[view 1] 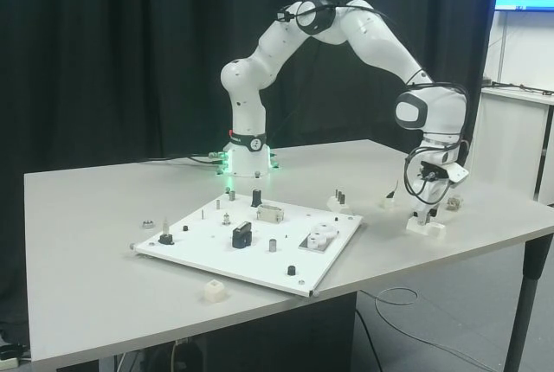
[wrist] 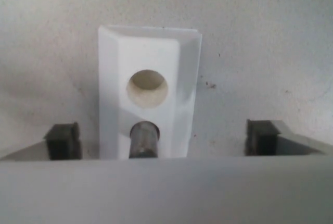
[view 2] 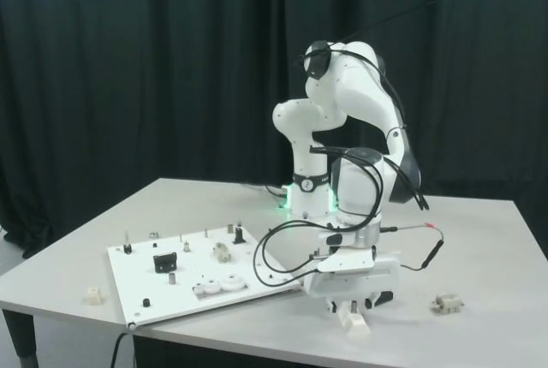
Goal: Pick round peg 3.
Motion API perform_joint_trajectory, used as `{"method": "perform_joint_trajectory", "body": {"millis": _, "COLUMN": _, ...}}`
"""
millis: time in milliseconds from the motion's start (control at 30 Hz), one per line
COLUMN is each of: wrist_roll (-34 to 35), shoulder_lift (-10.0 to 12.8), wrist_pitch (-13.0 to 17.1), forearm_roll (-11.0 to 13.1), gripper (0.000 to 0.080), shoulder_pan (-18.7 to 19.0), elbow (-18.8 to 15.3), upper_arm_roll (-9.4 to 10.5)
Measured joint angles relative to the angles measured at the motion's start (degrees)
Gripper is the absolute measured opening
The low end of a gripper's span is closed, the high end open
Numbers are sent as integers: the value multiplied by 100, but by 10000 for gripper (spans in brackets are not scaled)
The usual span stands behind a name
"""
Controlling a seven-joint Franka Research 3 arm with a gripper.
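The claw is spread wide, with 1 finger on each side of the white holder block. Bare grey surface is seen between each finger and the block, so the sides are unobstructed. The round peg stands in 1 hole of the block; the second hole is open. In the first room view, the white board with its parts is set well apart. A small part lies near on the surface.
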Motion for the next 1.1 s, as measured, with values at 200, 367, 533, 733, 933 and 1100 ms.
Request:
{"method": "perform_joint_trajectory", "body": {"millis": 200, "wrist_roll": -27, "shoulder_lift": 1, "wrist_pitch": 0, "forearm_roll": 0, "gripper": 704, "shoulder_pan": -13, "elbow": -18, "upper_arm_roll": 0}}
{"method": "perform_joint_trajectory", "body": {"millis": 367, "wrist_roll": -50, "shoulder_lift": 1, "wrist_pitch": 0, "forearm_roll": 0, "gripper": 390, "shoulder_pan": -19, "elbow": -34, "upper_arm_roll": 0}}
{"method": "perform_joint_trajectory", "body": {"millis": 533, "wrist_roll": -51, "shoulder_lift": 0, "wrist_pitch": 0, "forearm_roll": 0, "gripper": 228, "shoulder_pan": -19, "elbow": -37, "upper_arm_roll": 6}}
{"method": "perform_joint_trajectory", "body": {"millis": 733, "wrist_roll": -51, "shoulder_lift": -3, "wrist_pitch": 3, "forearm_roll": 2, "gripper": 228, "shoulder_pan": -19, "elbow": -35, "upper_arm_roll": 22}}
{"method": "perform_joint_trajectory", "body": {"millis": 933, "wrist_roll": -51, "shoulder_lift": -31, "wrist_pitch": 3, "forearm_roll": 5, "gripper": 106, "shoulder_pan": -18, "elbow": -24, "upper_arm_roll": 40}}
{"method": "perform_joint_trajectory", "body": {"millis": 1100, "wrist_roll": -51, "shoulder_lift": -132, "wrist_pitch": -35, "forearm_roll": 5, "gripper": 106, "shoulder_pan": -15, "elbow": -22, "upper_arm_roll": 64}}
